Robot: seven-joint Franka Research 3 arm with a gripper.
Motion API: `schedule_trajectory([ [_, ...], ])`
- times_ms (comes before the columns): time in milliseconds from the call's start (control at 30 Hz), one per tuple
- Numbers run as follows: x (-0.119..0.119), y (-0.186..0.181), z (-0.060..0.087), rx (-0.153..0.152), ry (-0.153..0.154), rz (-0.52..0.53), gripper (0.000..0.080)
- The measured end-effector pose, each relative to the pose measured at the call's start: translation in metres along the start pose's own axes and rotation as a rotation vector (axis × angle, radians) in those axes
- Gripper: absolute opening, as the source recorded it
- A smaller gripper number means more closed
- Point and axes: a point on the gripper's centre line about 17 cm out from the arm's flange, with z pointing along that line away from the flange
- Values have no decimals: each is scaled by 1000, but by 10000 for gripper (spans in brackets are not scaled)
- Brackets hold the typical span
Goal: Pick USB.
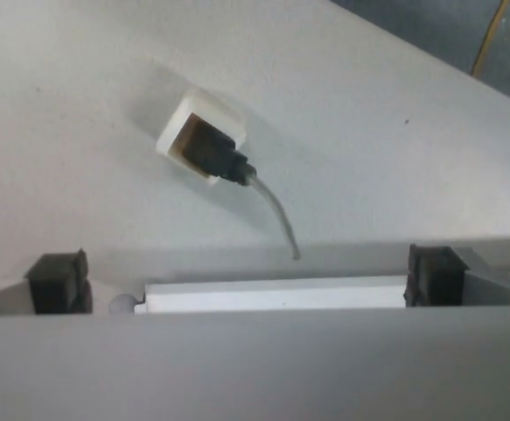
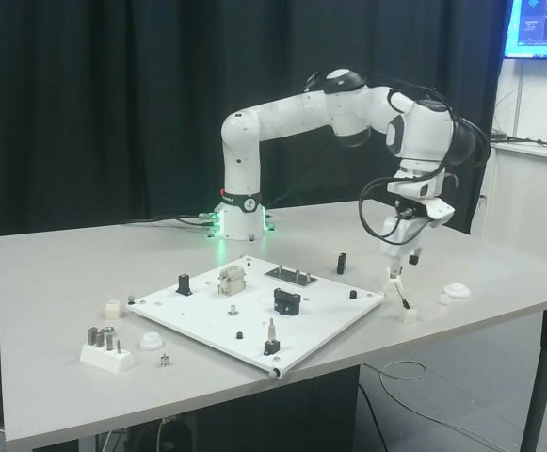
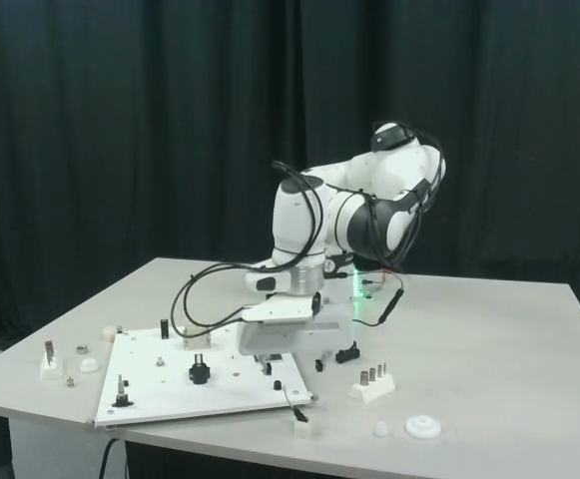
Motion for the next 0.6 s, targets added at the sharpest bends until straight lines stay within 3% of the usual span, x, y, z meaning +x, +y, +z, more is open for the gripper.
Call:
schedule_trajectory([
  [600, 6, -1, -16, 15, 19, 87, 800],
])
